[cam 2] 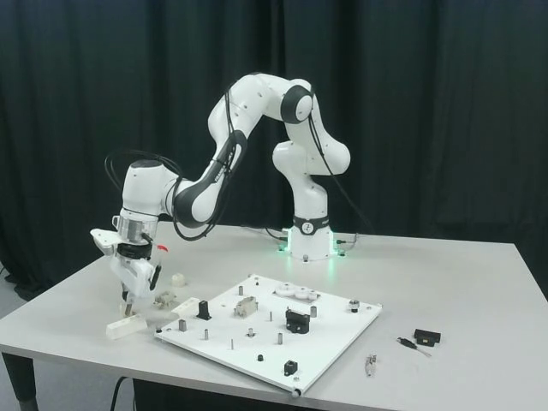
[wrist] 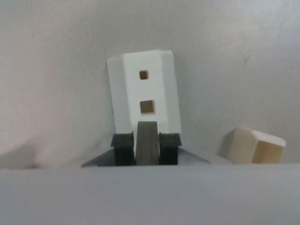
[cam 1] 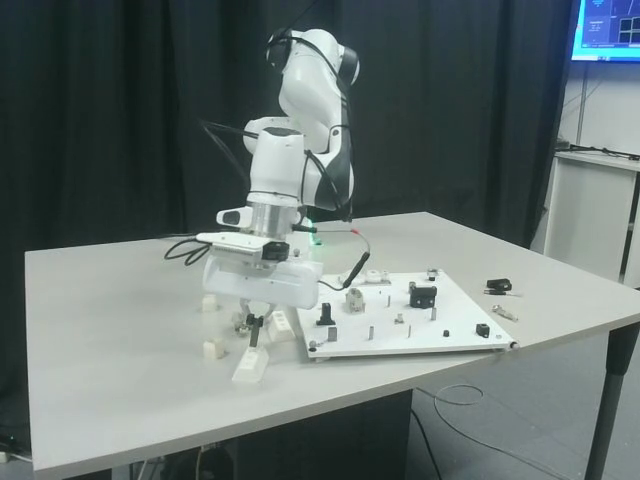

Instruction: Place square peg 3.

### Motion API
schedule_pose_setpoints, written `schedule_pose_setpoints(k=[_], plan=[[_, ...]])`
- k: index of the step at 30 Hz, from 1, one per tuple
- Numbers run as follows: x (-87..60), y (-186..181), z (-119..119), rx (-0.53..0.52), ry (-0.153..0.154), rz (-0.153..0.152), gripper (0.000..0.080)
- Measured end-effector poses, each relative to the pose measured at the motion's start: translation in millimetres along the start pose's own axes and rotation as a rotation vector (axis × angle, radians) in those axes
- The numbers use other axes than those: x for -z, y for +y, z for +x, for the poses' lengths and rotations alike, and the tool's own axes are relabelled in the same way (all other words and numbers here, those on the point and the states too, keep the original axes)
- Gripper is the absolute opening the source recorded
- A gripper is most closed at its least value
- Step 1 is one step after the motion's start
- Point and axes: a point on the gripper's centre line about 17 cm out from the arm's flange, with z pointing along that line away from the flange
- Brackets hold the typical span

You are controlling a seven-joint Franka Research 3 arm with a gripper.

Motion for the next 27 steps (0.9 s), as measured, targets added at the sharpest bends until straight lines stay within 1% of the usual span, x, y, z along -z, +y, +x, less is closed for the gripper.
schedule_pose_setpoints(k=[16,27], plan=[[-1.8,3.0,-6.1,0.006,-0.053,-0.004,0.011],[-9.1,3.6,-12.1,0.013,-0.071,-0.009,0.011]])
